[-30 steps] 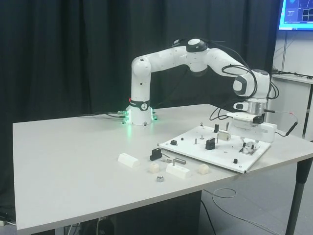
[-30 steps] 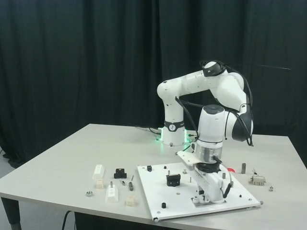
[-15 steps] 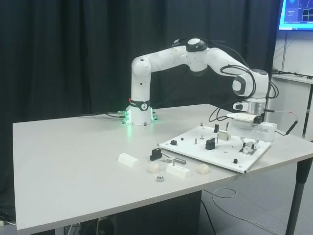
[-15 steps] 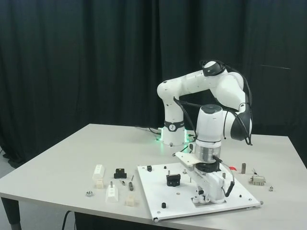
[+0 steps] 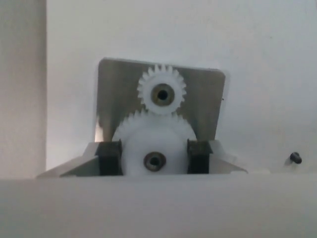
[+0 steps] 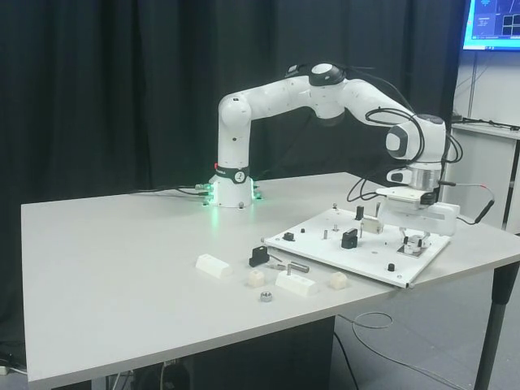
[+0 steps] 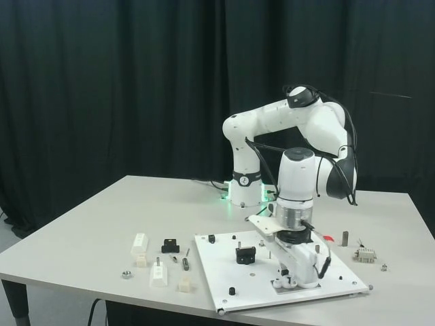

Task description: Remove medium gear.

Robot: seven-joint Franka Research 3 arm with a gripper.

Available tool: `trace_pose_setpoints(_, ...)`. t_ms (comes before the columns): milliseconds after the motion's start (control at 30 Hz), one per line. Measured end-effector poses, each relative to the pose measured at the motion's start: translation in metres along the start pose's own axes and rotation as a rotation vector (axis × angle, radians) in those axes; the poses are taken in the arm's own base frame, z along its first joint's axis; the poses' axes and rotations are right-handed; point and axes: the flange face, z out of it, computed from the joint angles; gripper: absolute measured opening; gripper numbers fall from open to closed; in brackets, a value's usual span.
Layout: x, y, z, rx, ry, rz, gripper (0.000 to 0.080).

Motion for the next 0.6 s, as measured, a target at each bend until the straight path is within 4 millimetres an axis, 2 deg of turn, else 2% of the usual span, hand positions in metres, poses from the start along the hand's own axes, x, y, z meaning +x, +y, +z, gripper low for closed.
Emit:
trace_pose_setpoints(233,0.0003,0.0,-0.0005,0.0,-0.001,-0.169,0.0279)
trace_pose_setpoints(400,0.0008,0.0,-0.0006,0.0,-0.002,-0.153,0.0279)
trace_pose_setpoints(600,0.0008,0.0,-0.0012,0.0,-0.003,-0.033,0.0279)
